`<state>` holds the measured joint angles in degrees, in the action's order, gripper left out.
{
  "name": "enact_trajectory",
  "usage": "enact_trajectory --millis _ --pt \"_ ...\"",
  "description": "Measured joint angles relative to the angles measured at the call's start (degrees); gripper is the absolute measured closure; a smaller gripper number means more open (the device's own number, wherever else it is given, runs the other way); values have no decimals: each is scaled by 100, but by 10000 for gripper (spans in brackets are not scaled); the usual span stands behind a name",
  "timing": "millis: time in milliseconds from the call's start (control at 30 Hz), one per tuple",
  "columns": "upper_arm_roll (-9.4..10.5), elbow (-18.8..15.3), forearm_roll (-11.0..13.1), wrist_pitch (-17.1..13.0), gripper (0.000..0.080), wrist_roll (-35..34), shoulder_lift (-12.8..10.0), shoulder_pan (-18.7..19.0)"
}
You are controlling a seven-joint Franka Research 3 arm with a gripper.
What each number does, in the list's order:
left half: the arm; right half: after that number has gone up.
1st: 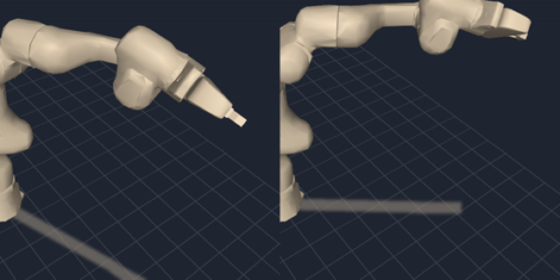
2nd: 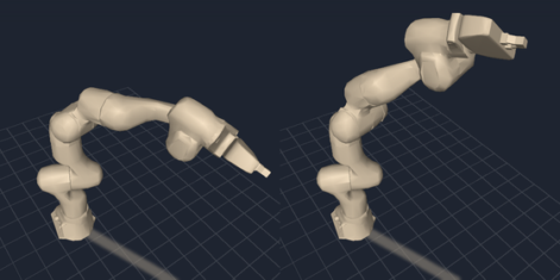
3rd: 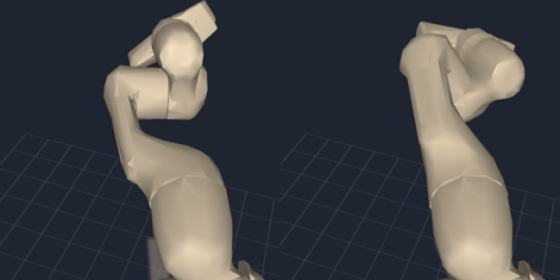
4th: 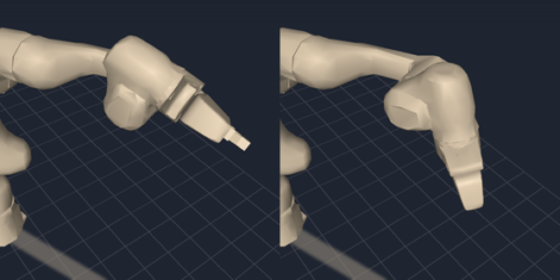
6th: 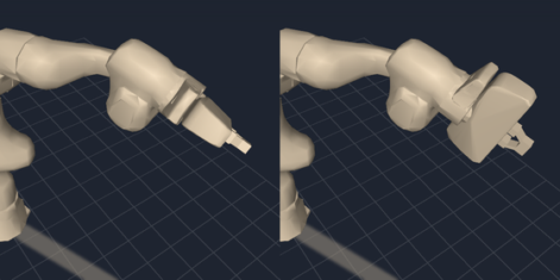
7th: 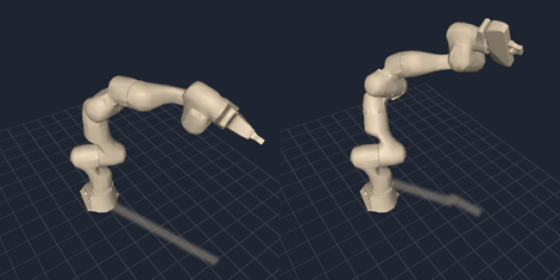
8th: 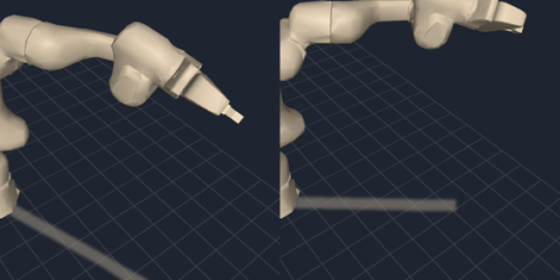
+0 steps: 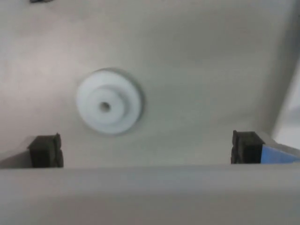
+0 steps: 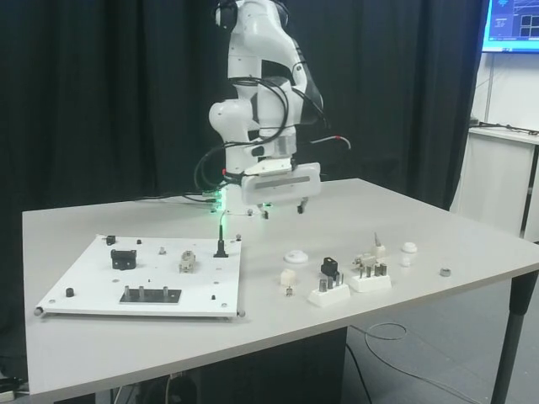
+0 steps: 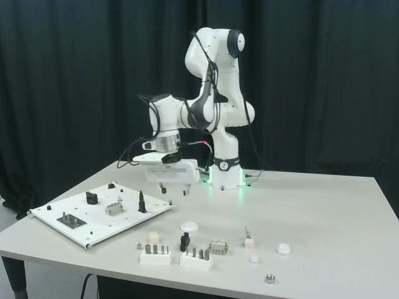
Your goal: Pick large gear.
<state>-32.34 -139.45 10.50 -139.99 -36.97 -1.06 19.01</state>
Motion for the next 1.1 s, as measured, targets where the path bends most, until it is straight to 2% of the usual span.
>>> enact_trajectory --millis 200,400,667,1100 --pt "114 -202 2 -399 3 -206 -59 172" --pt "196 -315 47 -773 3 -290 -250 310" --pt "310 -326 345 -1167 3 -313 -704 462" --pt "467 -325 599 -1608 3 -313 -1316 577"
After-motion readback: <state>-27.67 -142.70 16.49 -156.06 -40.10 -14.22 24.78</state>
